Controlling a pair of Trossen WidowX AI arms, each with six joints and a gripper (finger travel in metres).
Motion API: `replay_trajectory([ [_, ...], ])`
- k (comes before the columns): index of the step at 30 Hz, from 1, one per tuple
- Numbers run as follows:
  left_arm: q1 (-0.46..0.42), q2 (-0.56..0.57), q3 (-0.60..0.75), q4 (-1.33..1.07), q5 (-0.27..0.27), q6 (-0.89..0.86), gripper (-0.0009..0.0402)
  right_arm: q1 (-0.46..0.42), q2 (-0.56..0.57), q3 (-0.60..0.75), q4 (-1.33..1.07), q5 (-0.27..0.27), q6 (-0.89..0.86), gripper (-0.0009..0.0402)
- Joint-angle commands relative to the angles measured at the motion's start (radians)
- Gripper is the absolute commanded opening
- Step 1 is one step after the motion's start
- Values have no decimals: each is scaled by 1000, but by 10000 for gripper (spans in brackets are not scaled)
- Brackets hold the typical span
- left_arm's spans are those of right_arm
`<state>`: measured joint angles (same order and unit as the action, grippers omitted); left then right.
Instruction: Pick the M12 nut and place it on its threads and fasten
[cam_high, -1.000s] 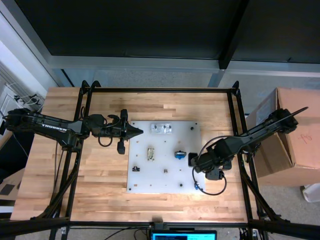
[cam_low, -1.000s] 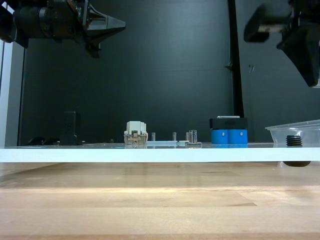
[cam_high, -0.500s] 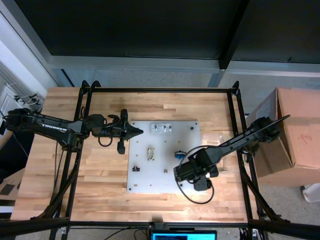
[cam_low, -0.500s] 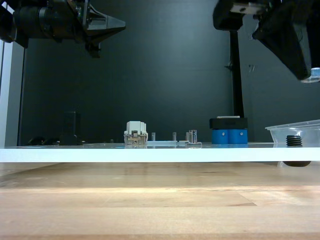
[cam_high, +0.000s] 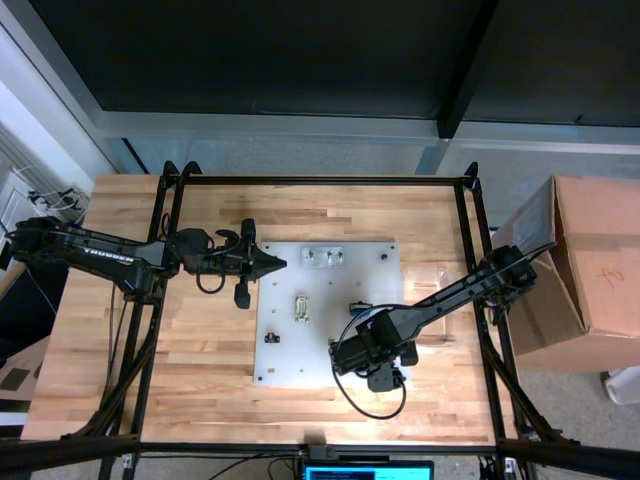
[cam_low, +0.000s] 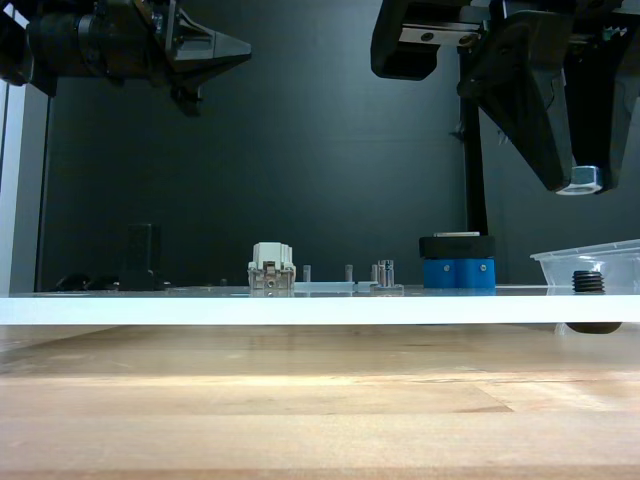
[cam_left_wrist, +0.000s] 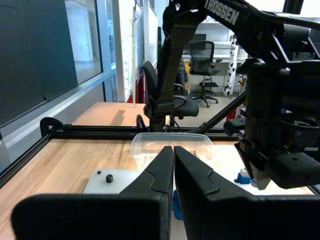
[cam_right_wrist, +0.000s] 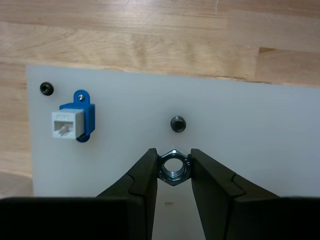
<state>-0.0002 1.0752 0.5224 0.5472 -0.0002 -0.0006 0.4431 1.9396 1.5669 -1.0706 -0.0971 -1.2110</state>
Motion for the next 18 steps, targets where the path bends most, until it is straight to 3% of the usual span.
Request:
replay_trajectory([
  [1, 0, 0, 0, 0, 0, 0, 0, 7, 23, 0, 17, 1, -1, 9],
  [18, 0, 0, 0, 0, 0, 0, 0, 19, 99, 21, 47, 3, 2, 9],
])
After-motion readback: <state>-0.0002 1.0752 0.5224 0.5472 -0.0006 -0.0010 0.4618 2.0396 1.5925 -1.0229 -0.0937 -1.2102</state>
